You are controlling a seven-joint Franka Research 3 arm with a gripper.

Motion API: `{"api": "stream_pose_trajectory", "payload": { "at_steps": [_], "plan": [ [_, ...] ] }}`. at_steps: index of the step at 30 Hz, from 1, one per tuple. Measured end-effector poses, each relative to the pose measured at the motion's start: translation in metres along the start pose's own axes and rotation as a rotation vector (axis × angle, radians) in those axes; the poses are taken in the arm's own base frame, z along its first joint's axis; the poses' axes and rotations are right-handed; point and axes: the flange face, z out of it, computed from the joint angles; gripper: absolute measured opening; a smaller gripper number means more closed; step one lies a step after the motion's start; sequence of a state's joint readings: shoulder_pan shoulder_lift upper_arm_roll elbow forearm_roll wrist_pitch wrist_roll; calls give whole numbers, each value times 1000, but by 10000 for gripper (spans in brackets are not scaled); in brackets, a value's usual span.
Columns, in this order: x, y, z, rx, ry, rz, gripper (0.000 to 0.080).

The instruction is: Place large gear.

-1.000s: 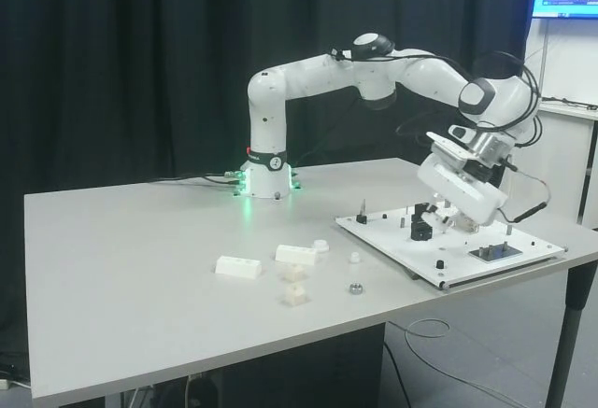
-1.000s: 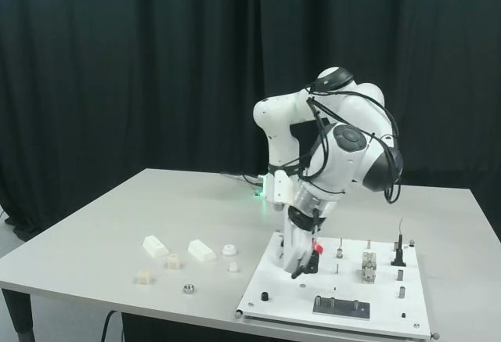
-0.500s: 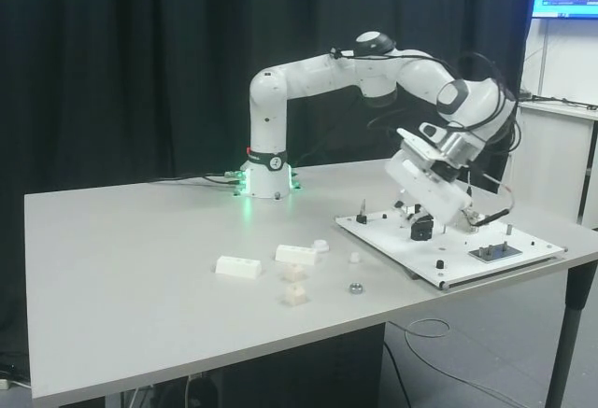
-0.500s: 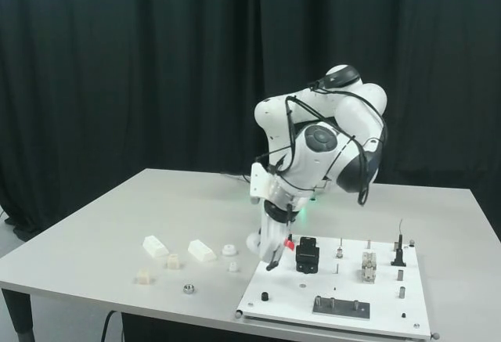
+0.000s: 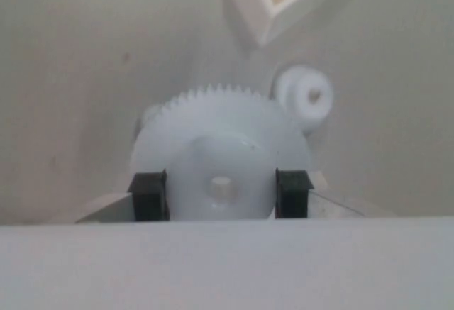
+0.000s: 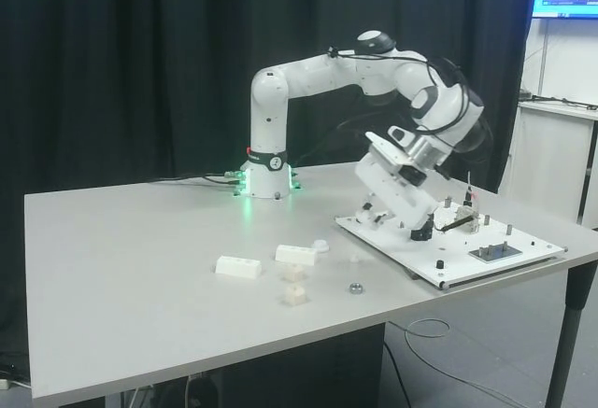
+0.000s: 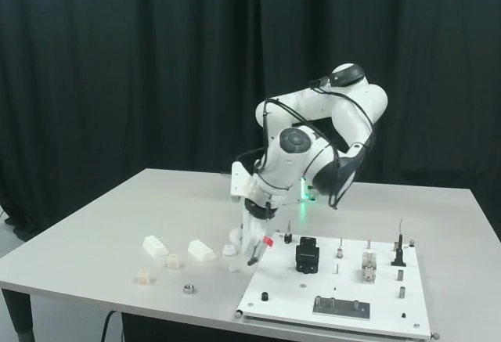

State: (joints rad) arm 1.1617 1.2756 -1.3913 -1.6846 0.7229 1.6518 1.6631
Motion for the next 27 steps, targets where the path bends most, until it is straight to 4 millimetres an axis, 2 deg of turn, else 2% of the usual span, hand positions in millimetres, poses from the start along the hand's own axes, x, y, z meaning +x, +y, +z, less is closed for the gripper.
{"api": "stream_pose_trajectory", "payload": {
  "at_steps": [9,27],
  "plan": [
    [43,0,32,7,-5,-33,323],
    [143,10,105,54,-77,-96,323]
  ]
}}
